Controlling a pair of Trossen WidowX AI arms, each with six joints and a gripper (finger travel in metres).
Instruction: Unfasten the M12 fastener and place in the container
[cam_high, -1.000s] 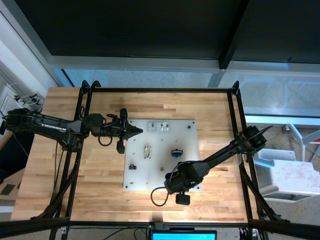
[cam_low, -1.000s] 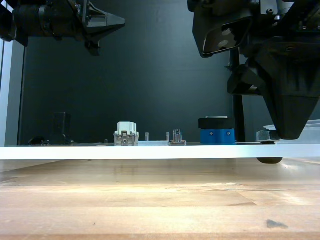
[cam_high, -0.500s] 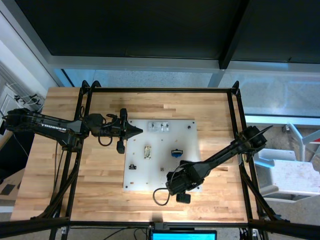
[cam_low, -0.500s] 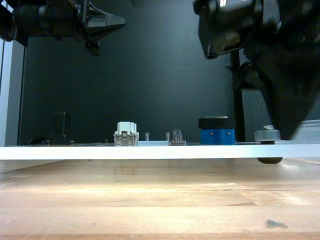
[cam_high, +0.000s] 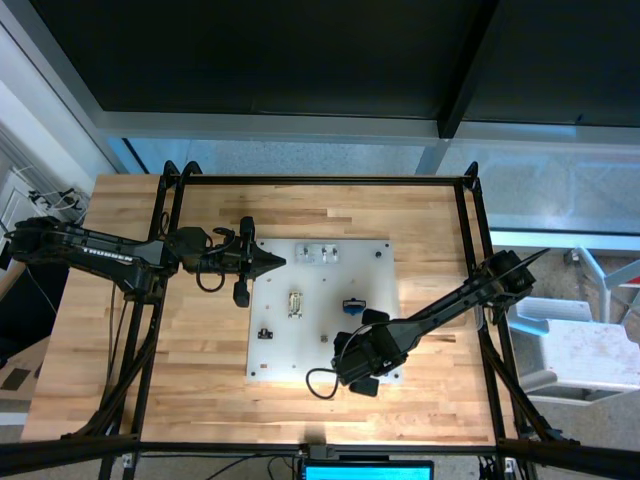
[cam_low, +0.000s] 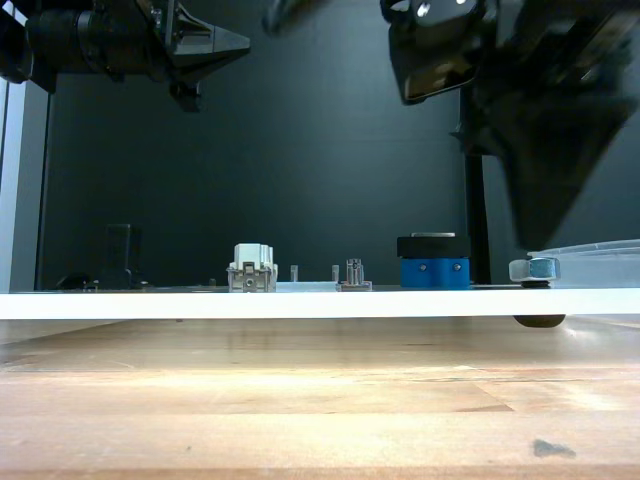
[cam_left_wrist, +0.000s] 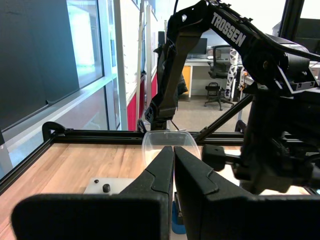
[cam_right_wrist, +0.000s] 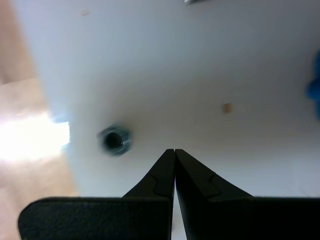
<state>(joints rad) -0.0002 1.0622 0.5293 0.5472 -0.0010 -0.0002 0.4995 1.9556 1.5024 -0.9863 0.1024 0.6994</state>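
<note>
Lifting clear of the M12 fastener (cam_low: 535, 268), the right gripper (cam_right_wrist: 174, 150) has risen, jaws together on nothing. Fastener looks still on its stud, near right edge of the white board (cam_high: 290, 350), outside the container (cam_low: 590, 262). Needs regrasp. Left gripper (cam_high: 270, 262) parked far left, jaws together.

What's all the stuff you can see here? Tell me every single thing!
table: one, light wood, under everything.
board: one, white, flat mid-table.
nut: one, silver, near the board's near right edge; whether on its stud, cannot tell.
tray: one, clear, behind the nut in the low view.
block: one, blue, mid-board.
connector: one, pale grey, left of the block.
left gripper: one, black, shut, over the board's far left edge.
right gripper: one, black, shut, empty, near the nut.
</note>
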